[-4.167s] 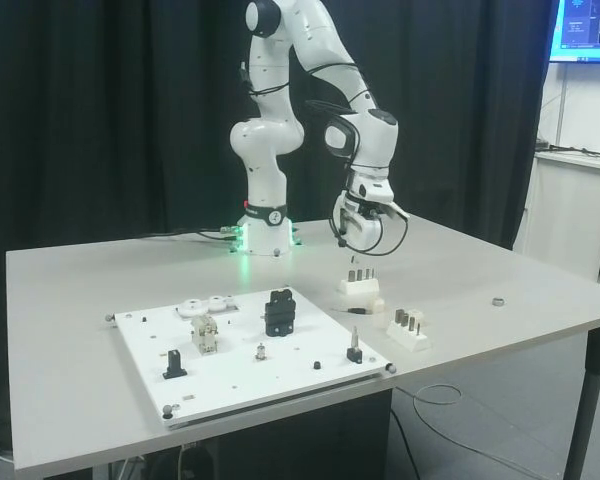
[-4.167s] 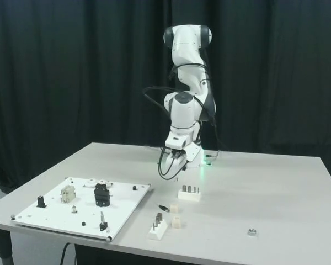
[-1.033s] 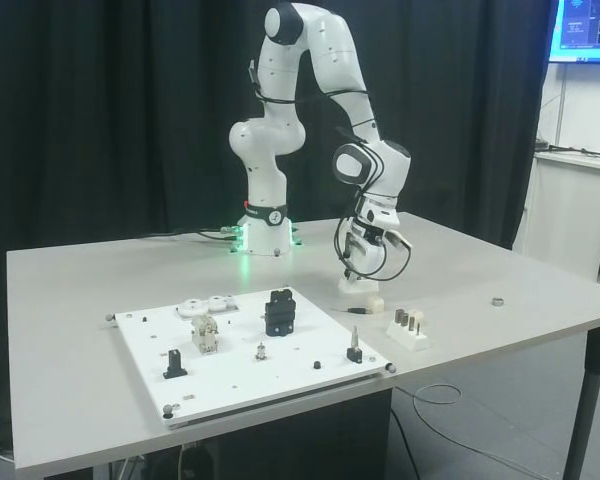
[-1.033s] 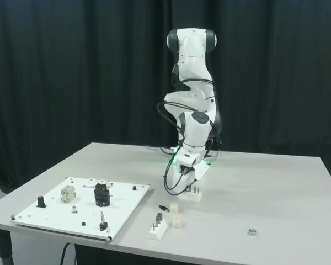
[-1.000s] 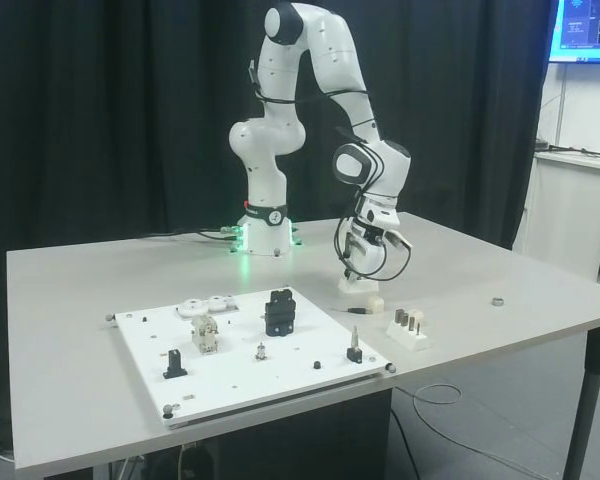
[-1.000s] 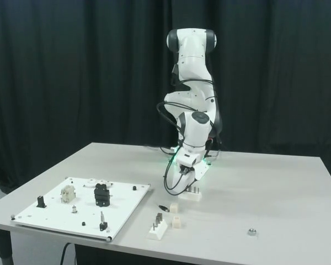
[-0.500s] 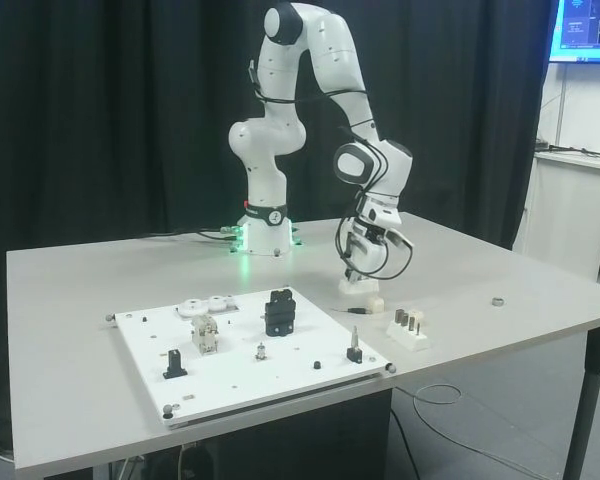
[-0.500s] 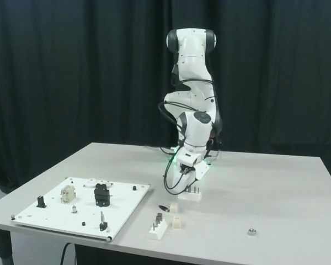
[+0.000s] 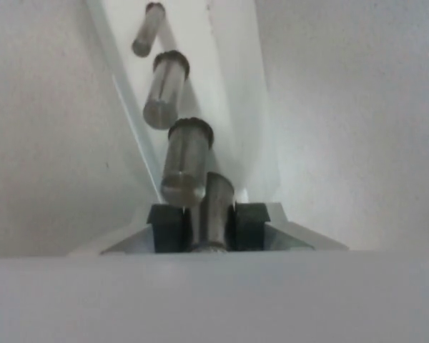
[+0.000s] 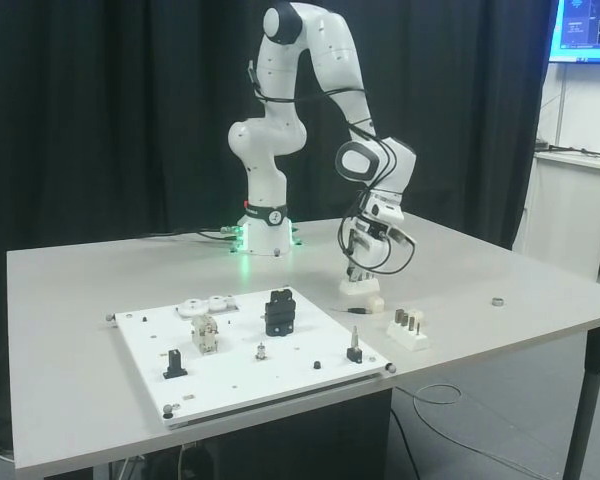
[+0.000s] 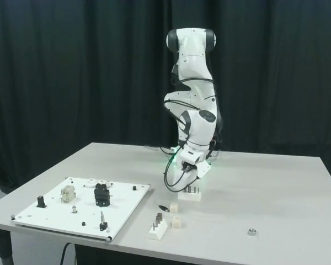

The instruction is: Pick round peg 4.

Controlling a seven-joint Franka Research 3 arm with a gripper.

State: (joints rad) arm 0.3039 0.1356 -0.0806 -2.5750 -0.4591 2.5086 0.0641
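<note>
Since the earlier frames the arm has swung down from above the peg block and then lifted a little, tilting the claw [image 10: 359, 262] so it now sits just above the white peg holder [image 10: 361, 289] on the grey counter [image 10: 80, 300].

In the wrist view the claw [image 9: 213, 227] is closed onto round peg 4 [image 9: 214, 207]: the two black pads [image 9: 167, 227] press its sides, with no gap showing. The peg stands at the near end of the row, and its neighbour [image 9: 184, 161] is almost touching it, at about 11 o'clock from it in that picture. Two more pegs run on beyond, along the holder [image 9: 232, 93].

The peg looks either barely free of its hole or still partly seated; I cannot tell which. To do this step well, the lift should follow the peg's own axis, straight out of the holder, with no sideways drift toward the neighbour. A slow, steady pull would keep the light holder from rising with the peg. The grip looks low on the shaft, so clamp pressure should stay firm.
</note>
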